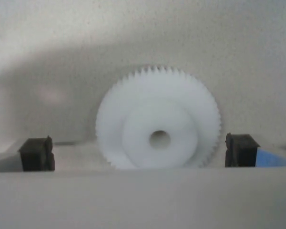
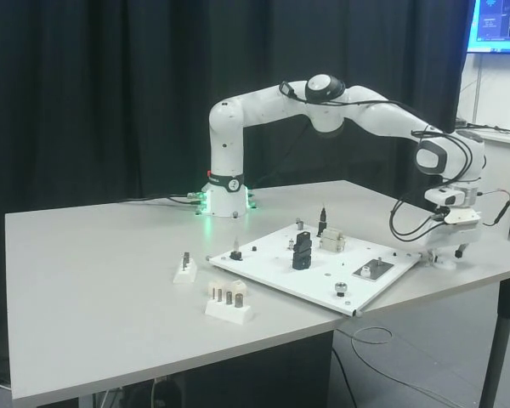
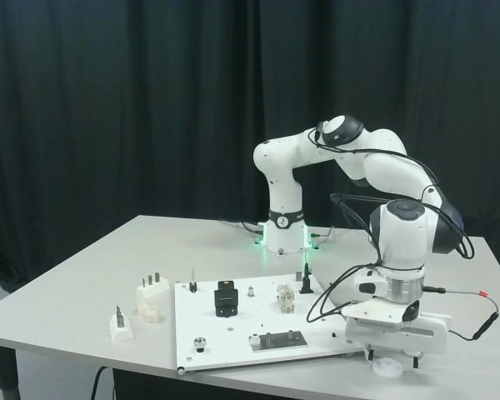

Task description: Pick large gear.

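Observation:
The large gear (image 1: 158, 119) is a white toothed disc with a raised hub and a centre hole, lying flat on the grey table. In the wrist view it fills most of the gap between my two black fingertips (image 1: 37, 153), one on each side of it. My gripper (image 1: 138, 152) is open, with both pads still apart from the gear's teeth. In the second room view the gear (image 3: 388, 367) shows just under the lowered gripper (image 3: 392, 360) near the table's front edge. In the first room view the gripper (image 2: 451, 255) hangs low at the table's right end, and the gear is hidden.
A white assembly board (image 3: 258, 329) with pegs, a black block and small fixtures lies beside the gripper. Two small white holders (image 3: 152, 297) with pins stand beyond the board. The arm's base (image 3: 285, 235) with green lights stands at the back. The table edge (image 3: 450, 387) is close.

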Robot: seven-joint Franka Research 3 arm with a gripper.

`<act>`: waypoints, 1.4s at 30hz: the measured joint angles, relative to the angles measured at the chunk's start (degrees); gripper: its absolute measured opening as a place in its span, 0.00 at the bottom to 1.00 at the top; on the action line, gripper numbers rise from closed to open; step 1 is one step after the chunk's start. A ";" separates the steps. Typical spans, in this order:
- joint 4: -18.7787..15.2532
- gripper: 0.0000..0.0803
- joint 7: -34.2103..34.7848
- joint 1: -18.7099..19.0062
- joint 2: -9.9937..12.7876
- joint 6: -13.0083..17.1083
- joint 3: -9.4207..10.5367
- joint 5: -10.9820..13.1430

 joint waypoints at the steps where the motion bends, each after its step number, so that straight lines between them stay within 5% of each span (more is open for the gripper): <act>1: 0.00 1.00 0.00 -0.09 0.00 0.11 0.18 0.00; 12: 0.16 1.00 0.01 -1.00 0.00 1.07 1.59 0.00; 13: 0.19 0.86 0.01 -1.07 0.00 1.07 1.63 0.00; 18: 0.42 0.86 0.01 -1.31 0.00 1.07 1.67 0.00; 19: 0.45 0.73 0.01 -1.36 0.00 1.07 1.67 0.00; 33: 1.49 0.73 0.00 -2.30 -0.08 0.77 1.66 -0.15; 34: 1.63 0.49 0.00 -2.40 -0.12 0.67 1.66 -0.19; 39: 2.28 0.49 0.00 -2.85 -0.34 -0.27 1.56 -0.34; 40: 2.42 0.41 0.00 -2.94 -0.37 -0.42 1.54 -0.35; 42: 2.69 0.41 0.00 -3.13 -0.42 -0.72 1.52 -0.36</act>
